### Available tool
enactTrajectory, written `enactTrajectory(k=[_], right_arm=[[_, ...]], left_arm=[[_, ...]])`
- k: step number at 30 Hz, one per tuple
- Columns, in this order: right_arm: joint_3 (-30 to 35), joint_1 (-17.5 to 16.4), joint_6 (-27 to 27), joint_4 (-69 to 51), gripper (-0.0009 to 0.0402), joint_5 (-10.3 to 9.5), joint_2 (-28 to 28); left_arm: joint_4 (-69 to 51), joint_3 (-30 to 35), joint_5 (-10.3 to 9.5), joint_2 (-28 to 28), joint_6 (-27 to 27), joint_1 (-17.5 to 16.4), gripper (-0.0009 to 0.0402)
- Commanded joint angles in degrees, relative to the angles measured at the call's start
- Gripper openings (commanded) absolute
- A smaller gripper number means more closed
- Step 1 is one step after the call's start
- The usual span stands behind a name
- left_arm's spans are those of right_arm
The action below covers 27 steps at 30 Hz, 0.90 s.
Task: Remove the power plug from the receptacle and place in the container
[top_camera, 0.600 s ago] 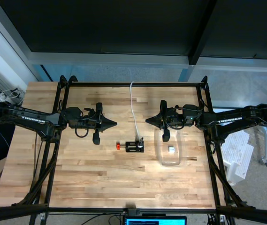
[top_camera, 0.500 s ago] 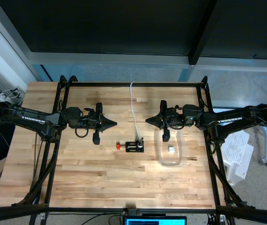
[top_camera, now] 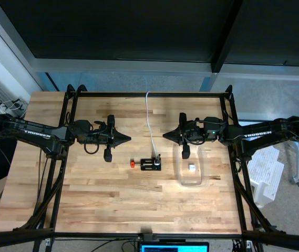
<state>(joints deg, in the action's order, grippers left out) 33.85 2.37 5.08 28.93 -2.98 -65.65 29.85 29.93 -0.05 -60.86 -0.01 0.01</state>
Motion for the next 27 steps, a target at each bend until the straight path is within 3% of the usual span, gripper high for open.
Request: enactTrajectory(k=[1, 9, 18, 25, 27], right_arm=[[3.2, -0.7, -0.2, -9.9, 0.0000, -0.26, 0.0], [11.6, -3.0, -1.1, -35.5, 0.0000, -0.09, -0.3], [18.8, -5.0, -2.2, -52.2, 0.0005, 0.59, -2.9], [26.7, -5.5, -2.4, -65.3, 0.0059, 0.70, -9.0], [28.8, -5.9, -2.3, -67.4, 0.0084, 2.25, -10.8]], left_arm=[[0.0, 0.0, 0.02, 0.0, 0.0, 0.0, 0.0000], [0.0, 0.0, 0.02, 0.0, 0.0, 0.0, 0.0000], [0.0, 0.0, 0.02, 0.0, 0.0, 0.0, 0.0000], [0.0, 0.0, 0.02, 0.0, 0.0, 0.0, 0.0000], [0.0, 0.0, 0.00, 0.0, 0.0, 0.0, 0.0000]])
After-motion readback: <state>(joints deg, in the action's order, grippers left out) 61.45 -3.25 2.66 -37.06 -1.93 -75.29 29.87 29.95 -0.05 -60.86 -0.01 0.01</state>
